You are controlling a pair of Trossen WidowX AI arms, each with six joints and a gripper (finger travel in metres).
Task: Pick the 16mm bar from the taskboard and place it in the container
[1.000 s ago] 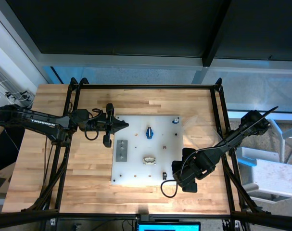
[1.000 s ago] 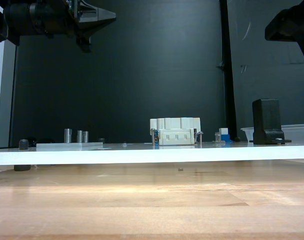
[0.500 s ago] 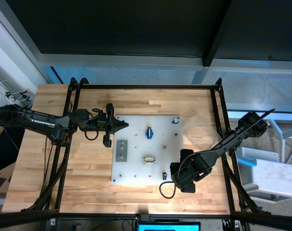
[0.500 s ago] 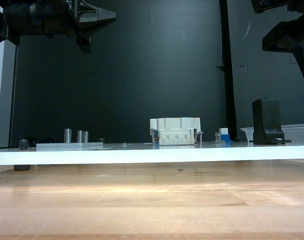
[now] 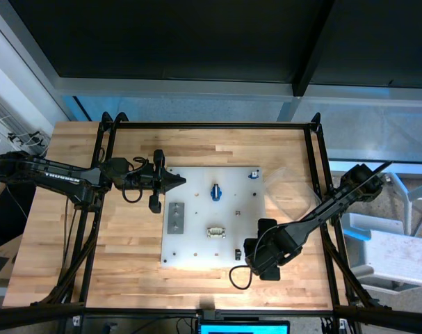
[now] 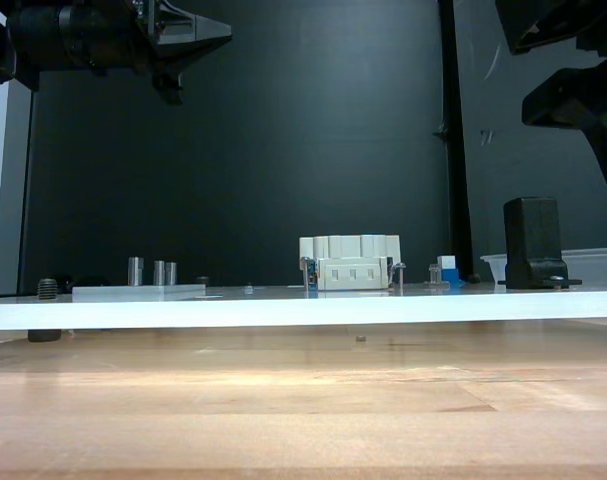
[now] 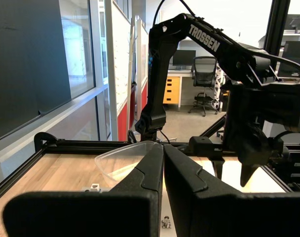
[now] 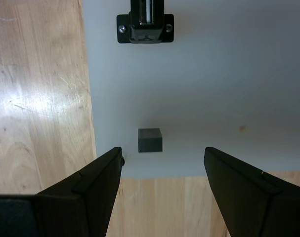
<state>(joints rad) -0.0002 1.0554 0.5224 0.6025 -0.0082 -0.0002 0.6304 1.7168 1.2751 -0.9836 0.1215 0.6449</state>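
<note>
The taskboard (image 5: 197, 240) is a white plate in the middle of the table. Its grey metal block (image 5: 176, 217) holds three short metal bars (image 6: 159, 272); I cannot tell which is the 16mm bar. The clear container (image 5: 288, 189) sits on the wood just right of the plate, also visible in the left wrist view (image 7: 121, 160). My left gripper (image 5: 179, 181) hovers shut and empty over the plate's far left corner, high above it (image 6: 208, 38). My right gripper (image 8: 163, 150) is open, pointing down over the plate's near right corner (image 5: 255, 253), empty.
On the plate stand a blue knob (image 5: 215, 191), a beige connector (image 5: 215, 232), a small blue part (image 5: 253, 174) and a black part (image 5: 238, 253). A small grey square (image 8: 150, 139) lies below the right gripper. A black frame (image 5: 315, 181) borders the table.
The right arm has shifted a little left and toward the near edge, coming over the plate's near right corner. The left arm has not moved.
</note>
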